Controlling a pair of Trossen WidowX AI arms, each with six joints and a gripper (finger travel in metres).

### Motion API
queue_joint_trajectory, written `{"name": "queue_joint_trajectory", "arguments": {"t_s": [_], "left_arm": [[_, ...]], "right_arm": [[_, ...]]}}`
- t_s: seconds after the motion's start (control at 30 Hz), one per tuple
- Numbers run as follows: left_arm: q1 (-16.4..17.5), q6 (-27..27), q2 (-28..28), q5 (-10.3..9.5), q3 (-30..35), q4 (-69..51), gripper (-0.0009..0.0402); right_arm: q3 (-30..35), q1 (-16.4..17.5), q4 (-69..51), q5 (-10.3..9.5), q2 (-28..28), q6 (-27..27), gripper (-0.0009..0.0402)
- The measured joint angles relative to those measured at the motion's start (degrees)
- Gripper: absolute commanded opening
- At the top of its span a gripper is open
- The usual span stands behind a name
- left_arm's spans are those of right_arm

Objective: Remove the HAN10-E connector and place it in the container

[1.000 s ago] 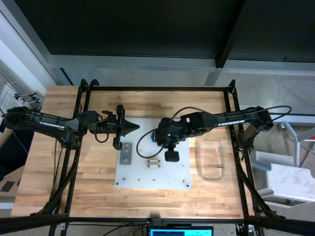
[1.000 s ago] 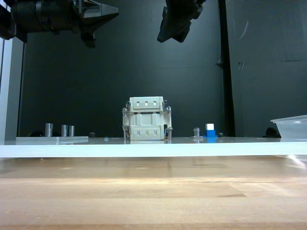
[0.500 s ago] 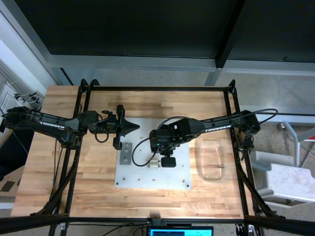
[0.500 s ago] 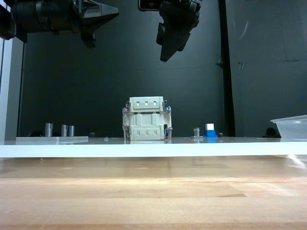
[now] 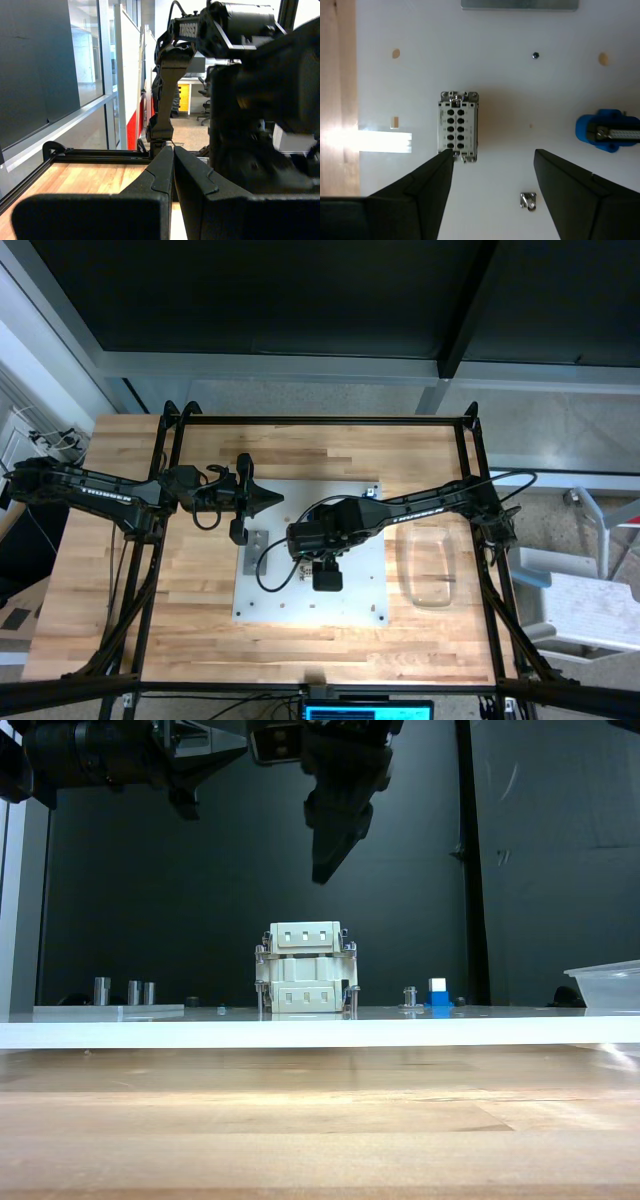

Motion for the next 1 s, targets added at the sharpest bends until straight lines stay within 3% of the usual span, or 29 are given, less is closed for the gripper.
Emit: {"name": "queue_joint_trajectory", "arguments": {"t_s": [0.4,1.0], "left_arm": [[0.0,0.0,0.0,0.0,0.0,0.0,0.0],[0.0,0.0,0.0,0.0,0.0,-0.5,0.0]], "right_arm": [[0.2,1.3,1.8,-0.04,4.1,3.7,0.0252],[0.2,2.3,4.7,-0.33,7.6,5.1,0.0251]]}}
